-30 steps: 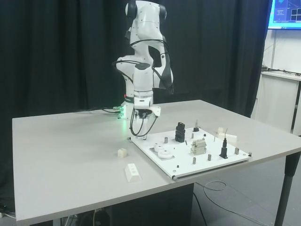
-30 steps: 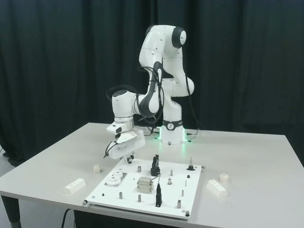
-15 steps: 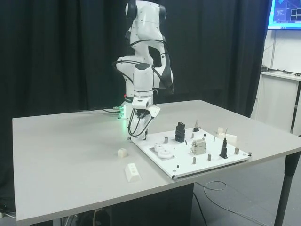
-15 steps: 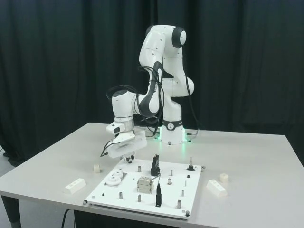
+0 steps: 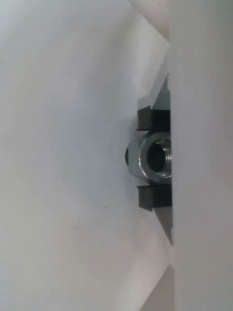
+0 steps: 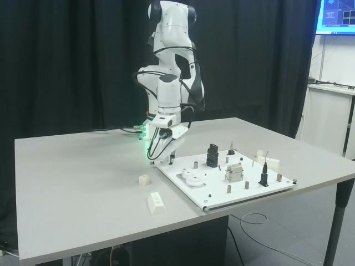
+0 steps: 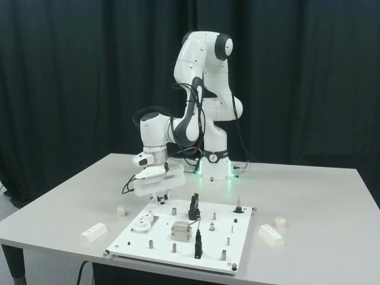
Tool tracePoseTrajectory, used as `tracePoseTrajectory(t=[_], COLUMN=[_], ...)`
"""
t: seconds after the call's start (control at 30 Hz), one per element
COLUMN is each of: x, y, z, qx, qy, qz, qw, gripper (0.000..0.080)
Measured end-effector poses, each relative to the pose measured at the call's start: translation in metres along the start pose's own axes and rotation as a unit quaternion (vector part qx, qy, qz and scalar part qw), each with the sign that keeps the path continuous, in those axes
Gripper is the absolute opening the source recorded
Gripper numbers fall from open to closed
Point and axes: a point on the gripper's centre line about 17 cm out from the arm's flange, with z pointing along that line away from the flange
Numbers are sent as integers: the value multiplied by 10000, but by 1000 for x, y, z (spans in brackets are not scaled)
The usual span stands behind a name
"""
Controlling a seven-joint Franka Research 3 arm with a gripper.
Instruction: Insert bolt 4.
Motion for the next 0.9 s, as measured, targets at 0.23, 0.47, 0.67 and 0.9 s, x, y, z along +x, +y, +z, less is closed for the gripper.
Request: tracePoseTrajectory(t=[0.23,0.47,0.67,0.9], x=[0,0,0,0], y=[0,0,0,0], z=[0,0,0,0], qx=[2,3,5,4], qy=[0,-1,-2,-3], qz=[607,1229,1562,2137], qw=[9982,9924,9877,9769], gripper=[237,237,237,237])
